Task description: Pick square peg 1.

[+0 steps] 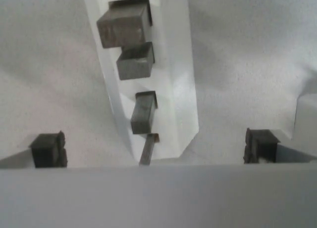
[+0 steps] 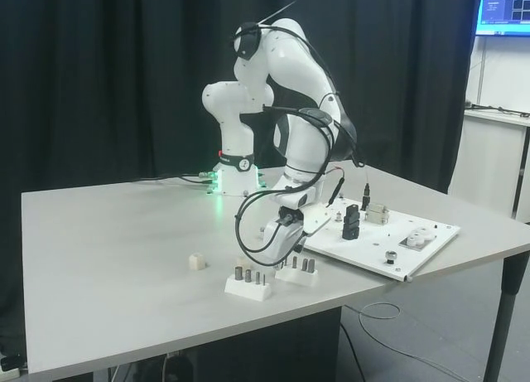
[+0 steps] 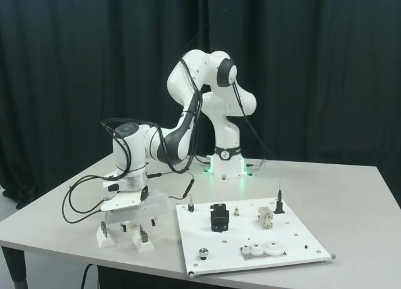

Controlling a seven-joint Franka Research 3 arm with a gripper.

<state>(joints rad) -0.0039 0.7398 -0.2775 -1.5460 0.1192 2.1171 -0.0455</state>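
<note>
I see the claw [image 1: 153,149] spread wide, its two black fingertips [image 1: 48,150] at the lower left and lower right of the wrist view, holding nothing. Between them, in the upper middle, lies the white peg holder [image 1: 173,65] with four grey square pegs in a row; the largest, square peg 1 [image 1: 123,26], sits near the top edge. In the first room view the arm [image 2: 290,84] hangs low over the grey worktop [image 2: 108,241], right of centre.

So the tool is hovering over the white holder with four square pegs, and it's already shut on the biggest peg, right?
Not quite. The tool hovers over the white holder with four square pegs, but it is open; the wrist view shows the fingertips wide apart, and the biggest peg sits untouched in its slot.
</note>
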